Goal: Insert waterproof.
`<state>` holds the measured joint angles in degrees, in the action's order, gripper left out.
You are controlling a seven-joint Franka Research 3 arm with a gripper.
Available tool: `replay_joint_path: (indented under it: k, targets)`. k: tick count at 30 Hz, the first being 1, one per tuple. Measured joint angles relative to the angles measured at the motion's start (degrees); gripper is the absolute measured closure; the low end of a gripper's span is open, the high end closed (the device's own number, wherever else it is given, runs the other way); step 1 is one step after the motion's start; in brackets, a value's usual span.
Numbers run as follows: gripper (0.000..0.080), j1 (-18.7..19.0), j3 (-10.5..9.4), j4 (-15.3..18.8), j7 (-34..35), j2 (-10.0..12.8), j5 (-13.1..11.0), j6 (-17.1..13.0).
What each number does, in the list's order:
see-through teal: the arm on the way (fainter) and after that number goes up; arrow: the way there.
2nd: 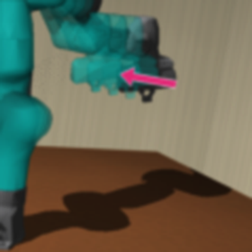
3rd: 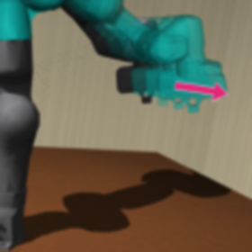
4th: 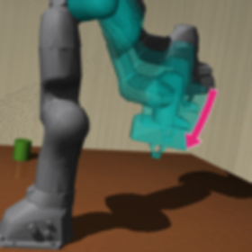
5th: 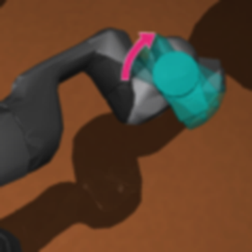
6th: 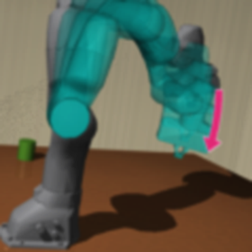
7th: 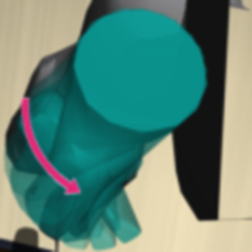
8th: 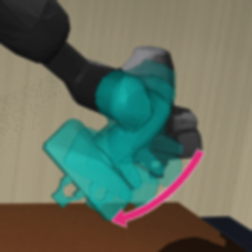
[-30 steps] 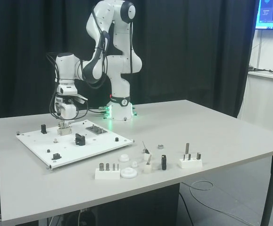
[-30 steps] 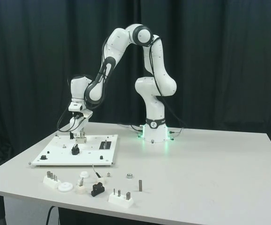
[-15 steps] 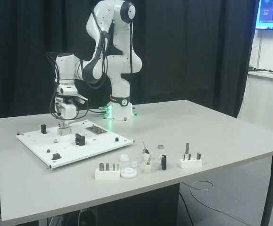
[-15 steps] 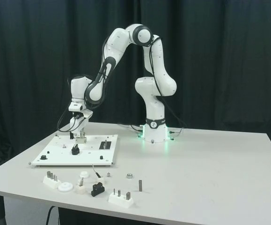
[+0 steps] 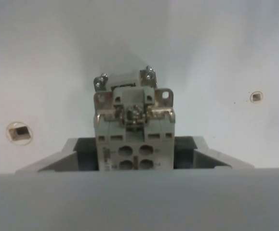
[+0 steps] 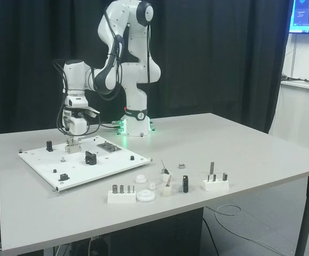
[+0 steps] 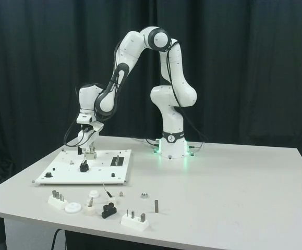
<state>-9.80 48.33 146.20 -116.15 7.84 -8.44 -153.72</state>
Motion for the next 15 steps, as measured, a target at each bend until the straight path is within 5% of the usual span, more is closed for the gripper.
replay_joint_path:
  k: [15]
  targets:
    - [0.0489, 0.0, 0.17, 0.0, -0.09, 0.11, 0.78, -0.09]
